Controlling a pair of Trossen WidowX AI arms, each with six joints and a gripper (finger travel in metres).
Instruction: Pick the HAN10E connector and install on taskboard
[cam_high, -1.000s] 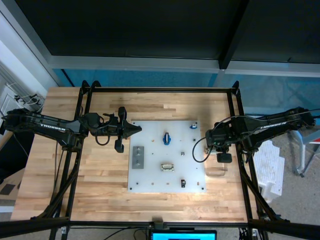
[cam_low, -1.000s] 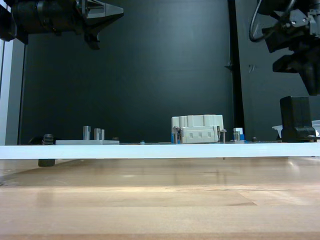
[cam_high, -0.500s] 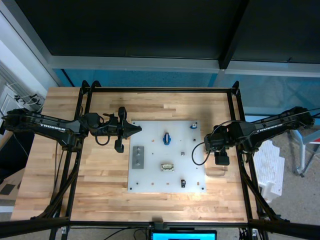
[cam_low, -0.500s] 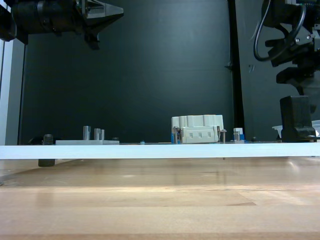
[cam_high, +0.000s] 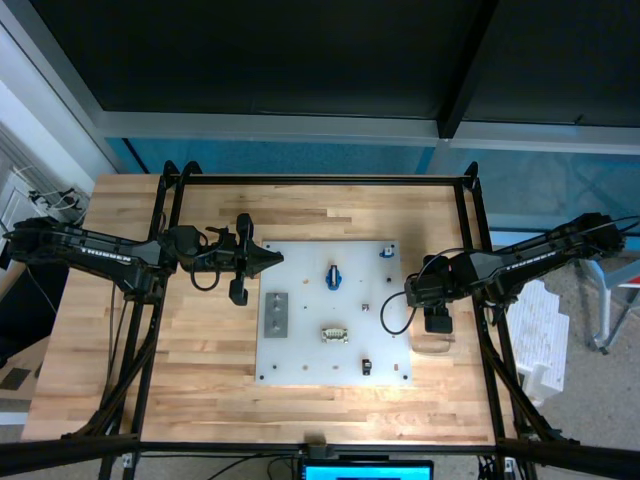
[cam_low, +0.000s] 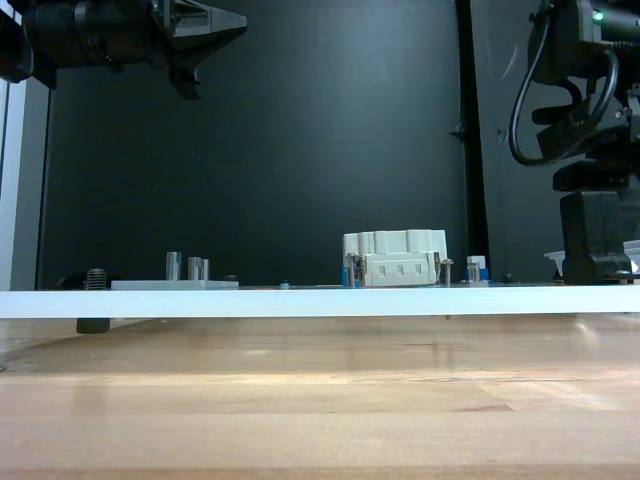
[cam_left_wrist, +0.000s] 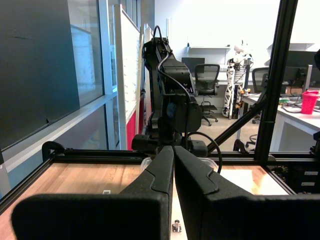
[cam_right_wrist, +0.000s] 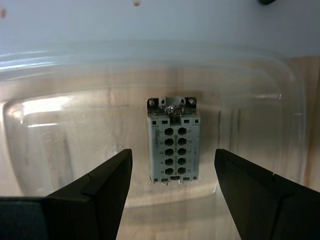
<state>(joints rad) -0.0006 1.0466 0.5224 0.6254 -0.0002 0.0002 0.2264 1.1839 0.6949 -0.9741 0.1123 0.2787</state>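
The left gripper (cam_high: 272, 259) hangs high near the far left corner of the taskboard (cam_high: 300, 350). Its jaws are pressed together, and there is much free air under it. Just beside the board's right edge stands a clear tray (cam_right_wrist: 260, 100). The right gripper (cam_high: 438, 322) is over the tray, jaws apart. The HAN10E connector (cam_right_wrist: 173, 142) lies flat inside the tray, clear of the walls, pin holes upward. Its long axis runs crosswise to the line between the fingers, with the screw end toward the board.

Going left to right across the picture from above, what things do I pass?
left gripper over the left edge of the taskboard → blue part → small black part → right gripper over the clear tray
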